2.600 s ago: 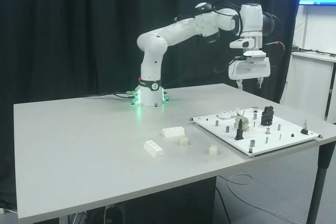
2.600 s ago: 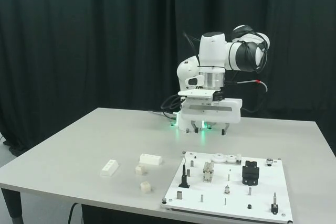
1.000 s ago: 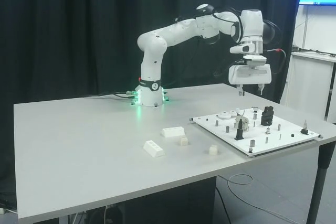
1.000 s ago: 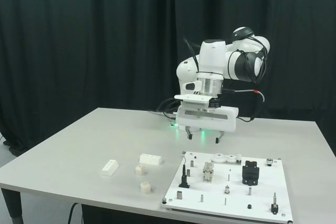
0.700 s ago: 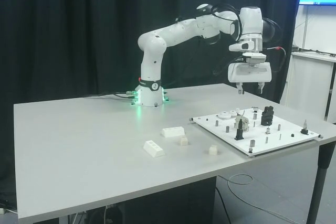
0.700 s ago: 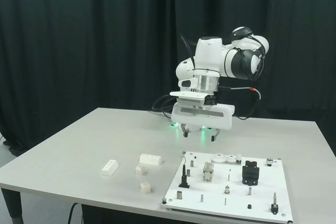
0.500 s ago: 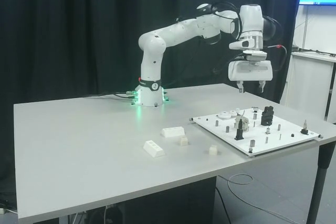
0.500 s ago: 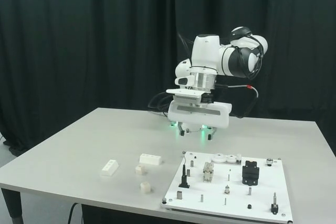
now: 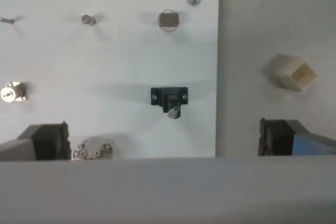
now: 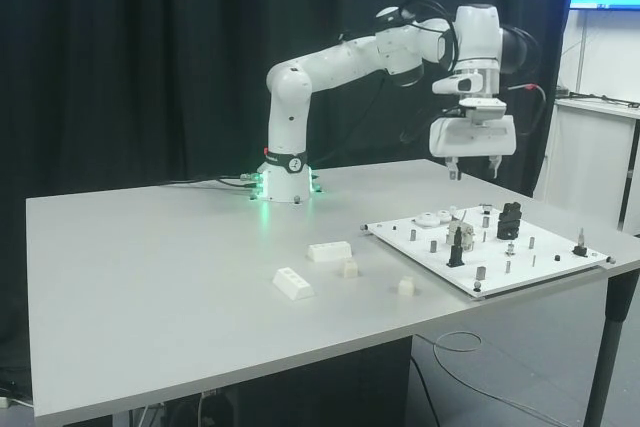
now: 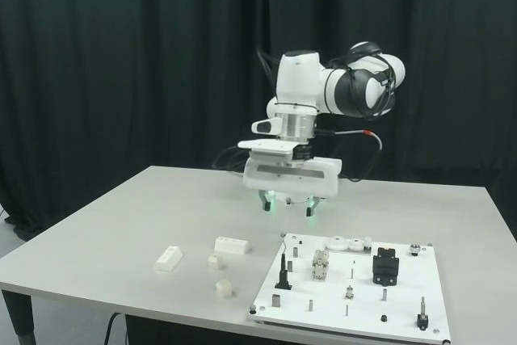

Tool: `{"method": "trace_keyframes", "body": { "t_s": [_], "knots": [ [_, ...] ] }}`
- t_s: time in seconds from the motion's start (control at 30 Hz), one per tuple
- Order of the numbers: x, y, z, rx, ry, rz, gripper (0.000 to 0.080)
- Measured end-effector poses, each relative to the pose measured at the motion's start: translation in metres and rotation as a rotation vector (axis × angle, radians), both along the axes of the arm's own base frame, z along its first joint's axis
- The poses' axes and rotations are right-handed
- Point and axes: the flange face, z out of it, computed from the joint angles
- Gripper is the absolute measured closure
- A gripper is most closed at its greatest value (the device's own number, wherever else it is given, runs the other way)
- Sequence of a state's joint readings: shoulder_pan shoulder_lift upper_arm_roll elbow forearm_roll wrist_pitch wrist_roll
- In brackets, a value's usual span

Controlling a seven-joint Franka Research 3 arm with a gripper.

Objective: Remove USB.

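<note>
So here's what we've got: the white arm [image 10: 330, 52] reaches out from its base, which has a green glow [image 10: 262, 185], at the far side of the grey worktop [image 10: 150, 247]. Its jaws hang well above the surface, roughly over the left edge of the white board [image 11: 404, 305]. The jaws are spread wide with nothing between them. In the wrist view we see one black fingertip [image 9: 48, 141] over the board and the other [image 9: 283, 137] out over bare worktop. The USB plug [image 11: 283, 271] is plugged into its little black socket [image 9: 169, 96] near the board's left edge, about halfway between the near and far sides. It stands upright in the second room view, and nothing is touching it. The jaws are well apart from it, up high. In the wrist view the plug sits between the two fingertips. The rest of the board carries a bunch of small pegs and bits, plus a chunky black block [image 11: 385, 267] further right. Left of the board, on the worktop, we count two flat white blocks [image 11: 168, 258] [image 11: 231, 244] and two small cubes [image 11: 215, 261] [image 11: 224, 287]. All are clear of the board, and the nearer cube is just beside its left edge.
</note>
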State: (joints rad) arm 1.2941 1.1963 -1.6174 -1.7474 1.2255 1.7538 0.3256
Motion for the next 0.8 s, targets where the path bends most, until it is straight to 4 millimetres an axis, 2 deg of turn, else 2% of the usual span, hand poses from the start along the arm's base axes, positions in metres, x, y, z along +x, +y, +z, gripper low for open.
{"method": "trace_keyframes", "body": {
  "t_s": [0.27, 0.8],
  "knots": [
    [0.011, -0.008, -0.014, 0.027, 0.065, 0.001, 0.0003],
    [0.015, -0.011, -0.067, 0.041, 0.157, -0.001, 0.0003]
  ]
}}
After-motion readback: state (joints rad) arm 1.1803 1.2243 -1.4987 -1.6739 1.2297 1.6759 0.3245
